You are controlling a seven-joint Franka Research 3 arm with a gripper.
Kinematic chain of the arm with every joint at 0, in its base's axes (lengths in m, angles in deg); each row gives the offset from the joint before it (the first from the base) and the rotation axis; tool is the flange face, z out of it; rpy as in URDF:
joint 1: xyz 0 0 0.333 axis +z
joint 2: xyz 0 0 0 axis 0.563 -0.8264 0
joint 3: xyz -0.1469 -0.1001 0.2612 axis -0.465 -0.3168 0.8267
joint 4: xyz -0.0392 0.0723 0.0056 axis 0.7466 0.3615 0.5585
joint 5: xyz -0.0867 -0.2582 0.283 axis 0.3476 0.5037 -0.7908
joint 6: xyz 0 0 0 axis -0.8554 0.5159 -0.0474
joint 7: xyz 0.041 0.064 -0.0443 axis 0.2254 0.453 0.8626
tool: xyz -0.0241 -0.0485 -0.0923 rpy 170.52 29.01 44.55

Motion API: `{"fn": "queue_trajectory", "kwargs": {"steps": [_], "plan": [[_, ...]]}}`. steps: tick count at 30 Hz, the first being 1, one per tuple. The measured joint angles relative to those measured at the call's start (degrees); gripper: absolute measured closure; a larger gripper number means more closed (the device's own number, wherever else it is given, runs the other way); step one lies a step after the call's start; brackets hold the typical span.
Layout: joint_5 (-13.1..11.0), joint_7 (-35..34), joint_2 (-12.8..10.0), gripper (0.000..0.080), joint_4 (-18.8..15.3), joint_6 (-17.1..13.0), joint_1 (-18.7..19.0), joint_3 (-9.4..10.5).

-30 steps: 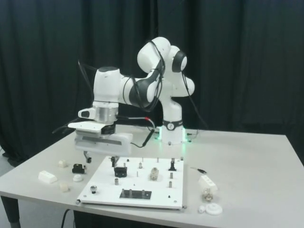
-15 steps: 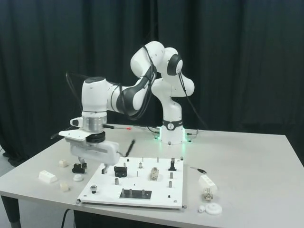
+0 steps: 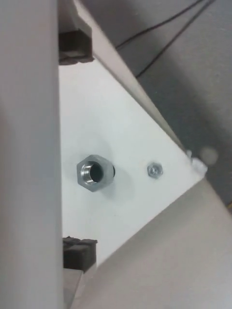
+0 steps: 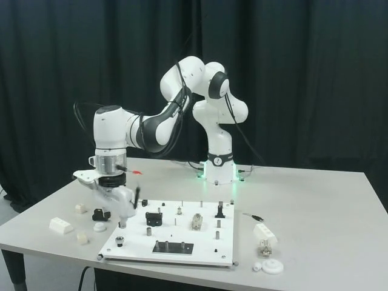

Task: Remove bolt 4.

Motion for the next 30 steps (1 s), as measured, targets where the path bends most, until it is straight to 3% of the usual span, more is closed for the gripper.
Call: {"fn": "queue_trajectory", "kwargs": {"steps": [4,14,22,30], "plan": [[0.44,-10.55,-0.39,0.0003,-0.01,-0.04,0.07,-0.03],[3.09,-25.78,-1.62,0.0003,-0.01,-0.04,0.98,0.04],[4.44,-31.37,-2.80,0.0003,-0.01,-0.50,1.46,0.20],[4.57,-31.79,-3.31,0.0003,-0.71,-2.39,1.34,0.21]]}}
